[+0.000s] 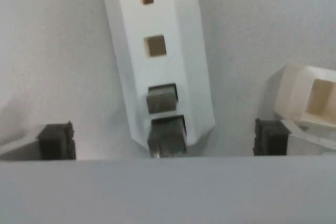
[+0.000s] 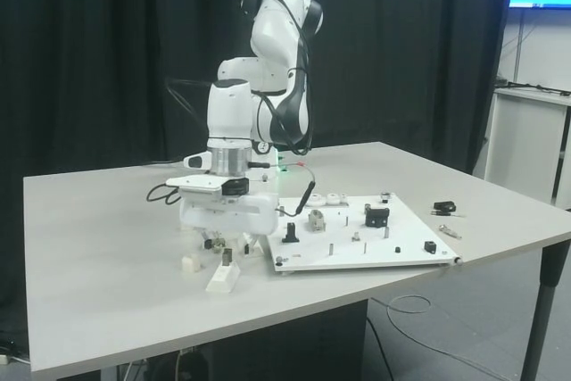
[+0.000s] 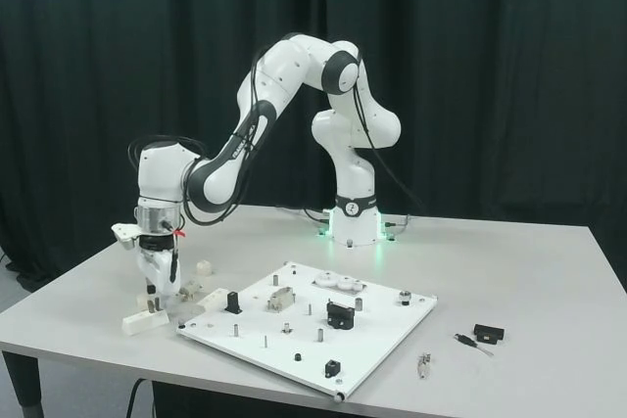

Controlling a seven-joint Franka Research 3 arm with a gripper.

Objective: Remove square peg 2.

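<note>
Fingertips spread wide, straddling white peg holder on the table; square peg 2 seated in its hole. We judge it rigid, light, snug: grip flat sides.

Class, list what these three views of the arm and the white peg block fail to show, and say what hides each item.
- Nearest grey square peg in the long white peg block: wrist view, its lower end is cut off by a pale band across the picture.
- Which peg is number 2: no markings show in any view.
- Same block in the second room view: holes and pegs too small to count.
- Small black parts on the white square board: first room view, too small to identify.
</note>
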